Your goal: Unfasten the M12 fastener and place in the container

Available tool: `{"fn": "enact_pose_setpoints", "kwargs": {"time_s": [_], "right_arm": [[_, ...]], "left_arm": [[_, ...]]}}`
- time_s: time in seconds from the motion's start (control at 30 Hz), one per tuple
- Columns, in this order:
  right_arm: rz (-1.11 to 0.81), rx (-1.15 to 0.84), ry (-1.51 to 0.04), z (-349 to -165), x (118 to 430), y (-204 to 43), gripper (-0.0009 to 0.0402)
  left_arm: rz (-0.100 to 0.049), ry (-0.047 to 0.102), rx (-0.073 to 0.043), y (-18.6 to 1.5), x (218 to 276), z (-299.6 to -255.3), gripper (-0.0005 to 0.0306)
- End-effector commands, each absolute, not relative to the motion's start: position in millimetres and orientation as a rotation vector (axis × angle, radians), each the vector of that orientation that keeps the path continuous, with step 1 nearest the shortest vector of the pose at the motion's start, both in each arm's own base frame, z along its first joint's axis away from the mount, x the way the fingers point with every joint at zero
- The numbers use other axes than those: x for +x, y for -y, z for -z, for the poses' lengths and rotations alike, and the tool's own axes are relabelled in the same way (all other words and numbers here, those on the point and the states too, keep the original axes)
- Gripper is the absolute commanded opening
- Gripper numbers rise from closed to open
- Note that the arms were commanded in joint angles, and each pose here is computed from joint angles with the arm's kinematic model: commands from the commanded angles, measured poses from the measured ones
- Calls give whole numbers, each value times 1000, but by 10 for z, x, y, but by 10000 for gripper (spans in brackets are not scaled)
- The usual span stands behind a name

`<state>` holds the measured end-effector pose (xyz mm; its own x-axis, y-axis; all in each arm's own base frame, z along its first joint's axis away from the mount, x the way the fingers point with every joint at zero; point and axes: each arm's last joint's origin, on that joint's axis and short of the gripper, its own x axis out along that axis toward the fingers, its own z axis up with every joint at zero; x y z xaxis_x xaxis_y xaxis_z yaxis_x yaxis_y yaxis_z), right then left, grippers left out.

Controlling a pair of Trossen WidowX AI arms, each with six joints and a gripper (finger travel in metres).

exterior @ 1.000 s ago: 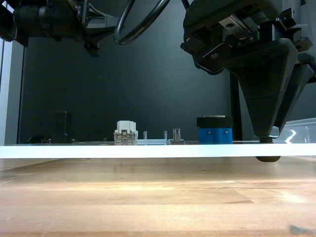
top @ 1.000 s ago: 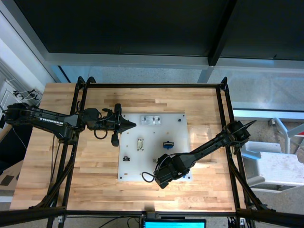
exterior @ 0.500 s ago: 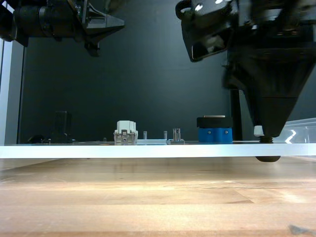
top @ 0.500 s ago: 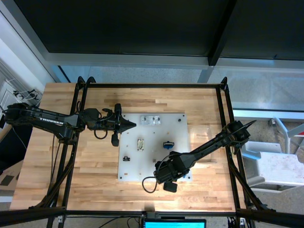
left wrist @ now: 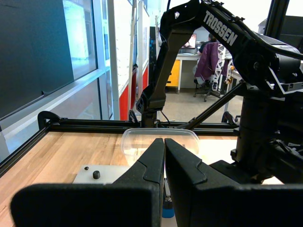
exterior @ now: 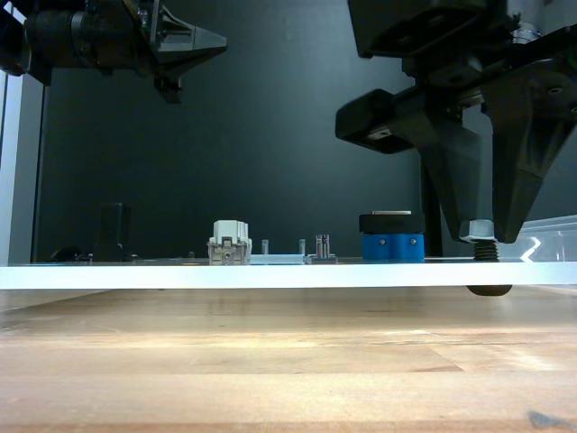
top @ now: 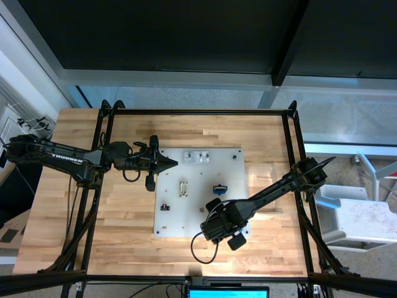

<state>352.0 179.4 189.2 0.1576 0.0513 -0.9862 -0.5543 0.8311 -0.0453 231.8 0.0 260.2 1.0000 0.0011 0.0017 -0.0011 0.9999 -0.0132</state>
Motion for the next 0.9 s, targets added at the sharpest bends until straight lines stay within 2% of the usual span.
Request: {"fn": "enact_pose_setpoints", "kwargs": {"time_s": [0.03,0.27,0.6,0.9], "right_arm": [[-469,-463,-1341,-1935,3530,-1799,13],[-439,-417,-1318,-2104,3511,-1778,13],[-94,-35,-1375,-2382,3436,-1493,13],[-62,-52,-1386,-2514,3197,-1253,13]], "left_arm": [[-1,2,-13,-1,2318,-2602,0],[-1,2,-13,-1,2318,-2602,0],[-1,2,-13,-1,2318,-2602,0],[-1,2,-13,0,2318,-2602,0]]}}
